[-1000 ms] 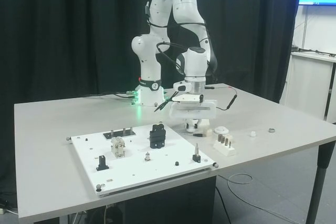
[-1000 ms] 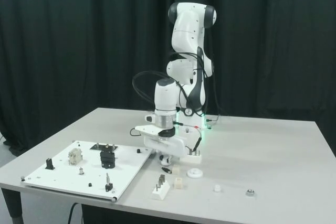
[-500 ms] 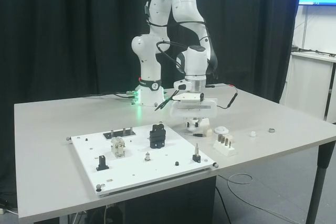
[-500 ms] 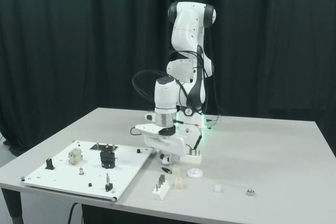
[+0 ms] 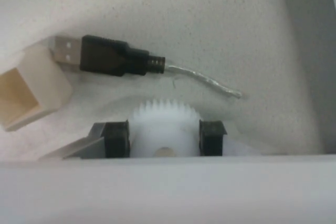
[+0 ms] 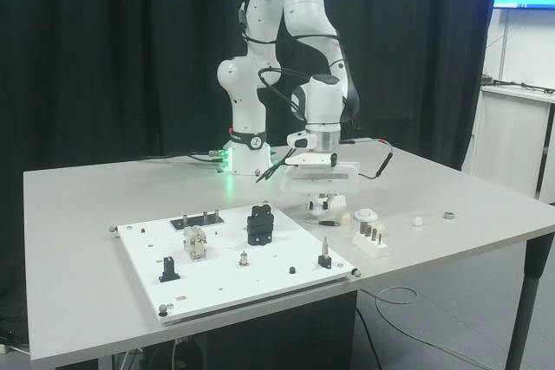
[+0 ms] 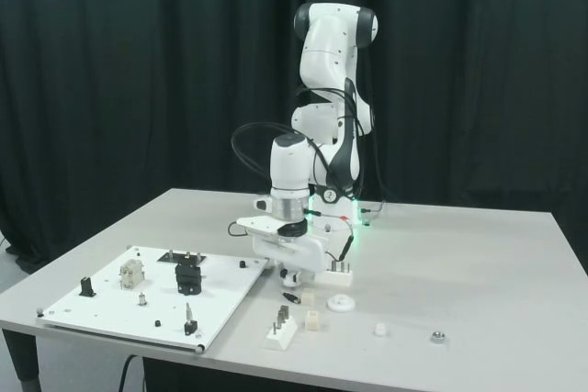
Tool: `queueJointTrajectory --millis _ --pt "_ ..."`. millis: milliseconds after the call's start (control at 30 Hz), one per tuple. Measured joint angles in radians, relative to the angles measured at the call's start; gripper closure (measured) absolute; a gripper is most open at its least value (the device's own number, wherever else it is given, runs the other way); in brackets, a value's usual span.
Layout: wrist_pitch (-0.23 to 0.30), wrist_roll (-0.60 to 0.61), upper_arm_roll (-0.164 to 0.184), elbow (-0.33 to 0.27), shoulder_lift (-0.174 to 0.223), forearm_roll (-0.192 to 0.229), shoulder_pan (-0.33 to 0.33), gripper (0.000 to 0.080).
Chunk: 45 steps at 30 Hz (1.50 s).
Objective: Insert medium gear.
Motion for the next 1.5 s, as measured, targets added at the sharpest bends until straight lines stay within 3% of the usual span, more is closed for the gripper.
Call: queueJointTrajectory --millis 1067,1300,1500 --pt "0.003 0.001 -0.009 0.001 -0.008 0.000 0.000 0.0519" --pt "0.006 0.001 -0.036 0.002 -0.028 -0.003 -0.001 0.0519" --pt "0.004 -0.016 -0.084 0.002 -0.058 -0.021 -0.001 0.0519"
